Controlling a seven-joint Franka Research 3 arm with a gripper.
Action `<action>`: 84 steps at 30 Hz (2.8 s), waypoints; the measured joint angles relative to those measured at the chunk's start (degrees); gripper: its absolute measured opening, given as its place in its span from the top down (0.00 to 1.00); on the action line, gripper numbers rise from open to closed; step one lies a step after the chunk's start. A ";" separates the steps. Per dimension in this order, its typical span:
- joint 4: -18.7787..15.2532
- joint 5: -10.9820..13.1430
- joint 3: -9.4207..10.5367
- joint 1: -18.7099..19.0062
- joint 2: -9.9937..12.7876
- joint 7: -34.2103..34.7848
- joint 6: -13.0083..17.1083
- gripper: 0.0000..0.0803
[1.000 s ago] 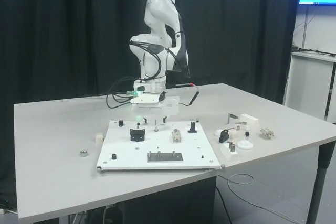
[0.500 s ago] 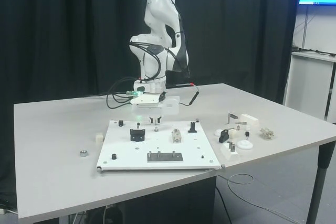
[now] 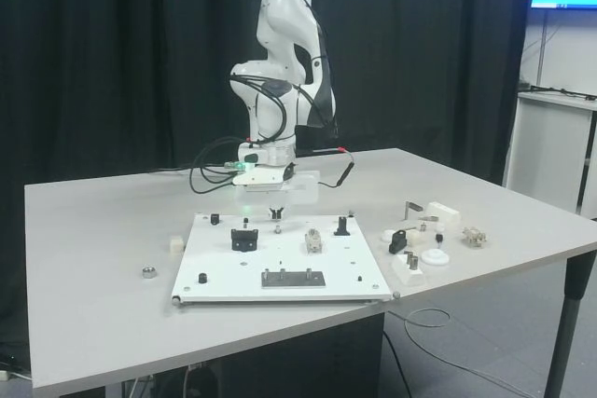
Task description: Remove round peg 1.
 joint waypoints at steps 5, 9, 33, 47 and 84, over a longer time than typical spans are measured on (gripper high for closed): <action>0.01 0.00 0.00 0.01 0.00 -0.17 0.00 0.96; 0.06 0.00 -0.01 0.01 0.00 -0.32 0.00 0.96; 0.70 -0.81 -0.29 0.01 -0.34 -0.68 -1.55 0.96; 1.05 -2.09 -0.31 0.16 -0.40 -0.83 -2.24 0.96; 1.30 -4.14 -0.31 0.36 -0.89 -2.31 -3.01 0.96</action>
